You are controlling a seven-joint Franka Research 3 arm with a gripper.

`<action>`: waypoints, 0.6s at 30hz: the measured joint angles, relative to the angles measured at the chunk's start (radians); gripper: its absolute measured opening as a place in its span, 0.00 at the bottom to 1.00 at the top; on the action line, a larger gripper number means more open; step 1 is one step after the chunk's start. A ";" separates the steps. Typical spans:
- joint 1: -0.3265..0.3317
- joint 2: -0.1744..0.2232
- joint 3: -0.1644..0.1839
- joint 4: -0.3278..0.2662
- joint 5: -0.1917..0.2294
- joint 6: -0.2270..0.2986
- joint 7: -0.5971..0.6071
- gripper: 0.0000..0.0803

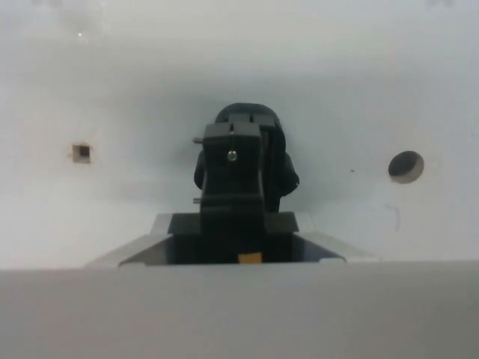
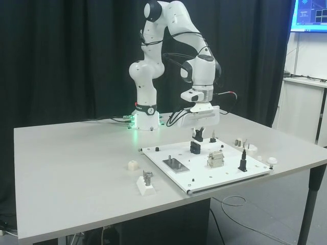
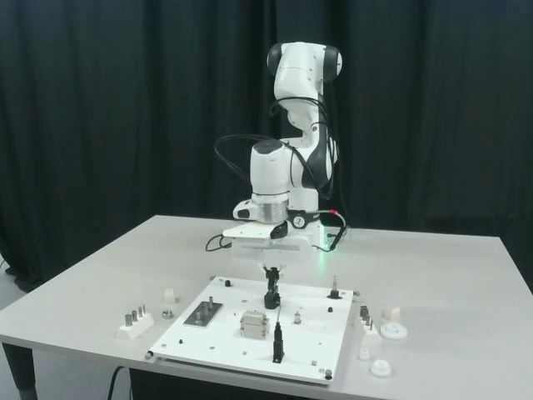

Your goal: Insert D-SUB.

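In the wrist view my gripper (image 1: 233, 239) is shut on a black D-SUB plug (image 1: 233, 168), which sticks out past the black fingers (image 1: 187, 238) toward the white board (image 1: 135, 97). A rounded black part (image 1: 284, 173) shows just behind the plug, partly hidden by it. From the first room view the gripper (image 2: 197, 135) hangs a little above a black socket block (image 2: 194, 148) on the white board (image 2: 158, 155). The second room view has the gripper (image 3: 271, 275) directly over that same block (image 3: 270, 299).
The board carries a grey metal plate (image 2: 174, 165), a white-grey connector block (image 2: 216, 160) and an upright black plug (image 2: 243, 162). A round hole (image 1: 406, 166) and a small square hole (image 1: 81, 153) lie beside the plug. Small white parts (image 2: 145, 185) sit on the grey table.
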 joint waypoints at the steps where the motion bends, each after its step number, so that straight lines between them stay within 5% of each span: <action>1: 0.000 0.000 0.001 -0.001 0.000 0.001 0.000 0.19; 18: 0.000 0.000 0.005 -0.025 -0.001 0.039 0.000 0.19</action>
